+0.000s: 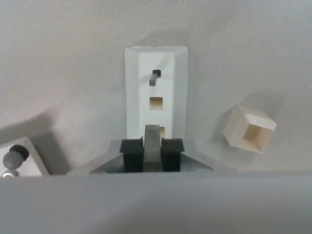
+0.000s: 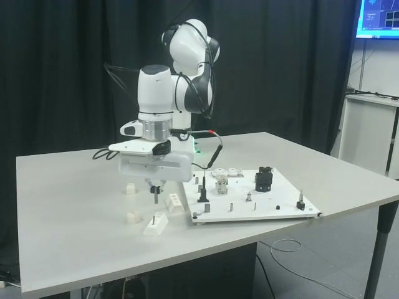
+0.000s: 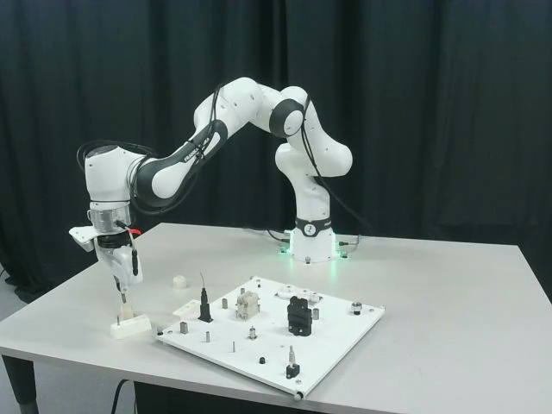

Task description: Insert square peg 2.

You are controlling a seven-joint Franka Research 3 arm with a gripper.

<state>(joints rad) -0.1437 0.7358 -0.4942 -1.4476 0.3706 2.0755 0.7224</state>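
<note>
My gripper (image 1: 152, 155) is shut on a grey square peg (image 1: 152, 144), which points down between the black fingertips (image 1: 131, 153). Below it lies a long white block (image 1: 156, 92) with three square holes in a row. The far hole holds a small grey peg (image 1: 155, 78). The middle hole (image 1: 156, 103) is empty. The near hole is half hidden behind the held peg. In the room views the gripper (image 2: 153, 186) (image 3: 123, 289) hangs a little above this block (image 2: 156, 225) (image 3: 131, 327), and the held peg (image 2: 154, 197) does not touch it.
A white hollow cube (image 1: 249, 129) lies tilted beside the block. A second white block (image 2: 176, 202) and small white cubes (image 2: 131, 189) (image 3: 179, 281) are close by. A white board (image 2: 249, 208) (image 3: 276, 345) carrying several fixtures sits beyond them, near the table's edge.
</note>
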